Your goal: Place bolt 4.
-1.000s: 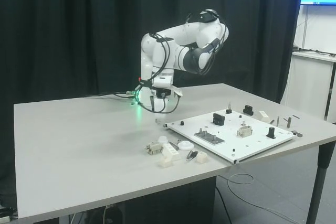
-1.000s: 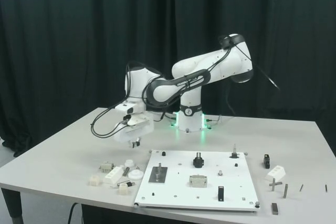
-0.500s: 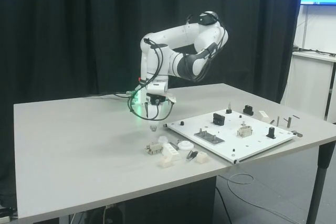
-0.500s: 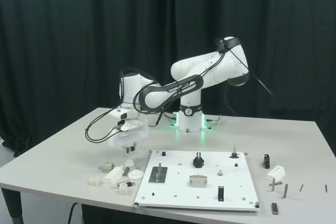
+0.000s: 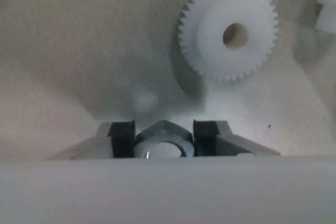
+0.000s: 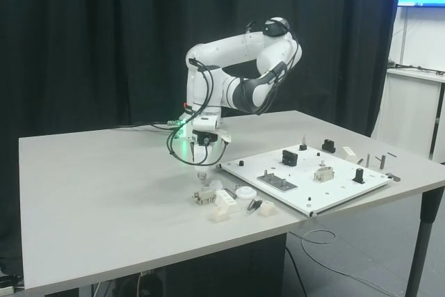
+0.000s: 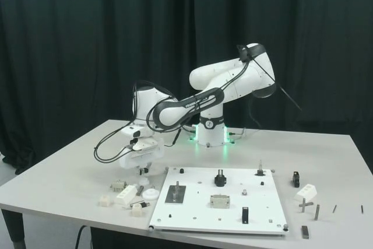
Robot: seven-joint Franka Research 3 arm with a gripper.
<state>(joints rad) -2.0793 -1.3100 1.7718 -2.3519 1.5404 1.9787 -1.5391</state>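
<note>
In the wrist view my gripper (image 5: 164,139) is shut on a grey hexagonal bolt head (image 5: 164,145), with a black pad (image 5: 122,136) pressed on each side. Under it lies a white toothed gear (image 5: 228,29) on the grey table. From the room cameras the gripper (image 6: 202,170) (image 7: 143,170) hangs low over the table, pointing down, just beside the near left corner of the white assembly board (image 6: 348,189) (image 7: 198,209). The bolt itself is too small to make out in the room views.
Loose parts lie near the gripper: a grey connector (image 6: 203,197) (image 7: 119,185), white blocks (image 6: 224,206) (image 7: 125,196) and a second white gear (image 6: 244,192) (image 7: 151,193). The board carries black fixtures (image 7: 220,178) and upright pins (image 7: 260,167). More small parts (image 7: 306,192) lie past its far end.
The arm has swung away from the board's corner and come down, so the gripper now hangs lower, right over the loose parts. The grip stays shut.
</note>
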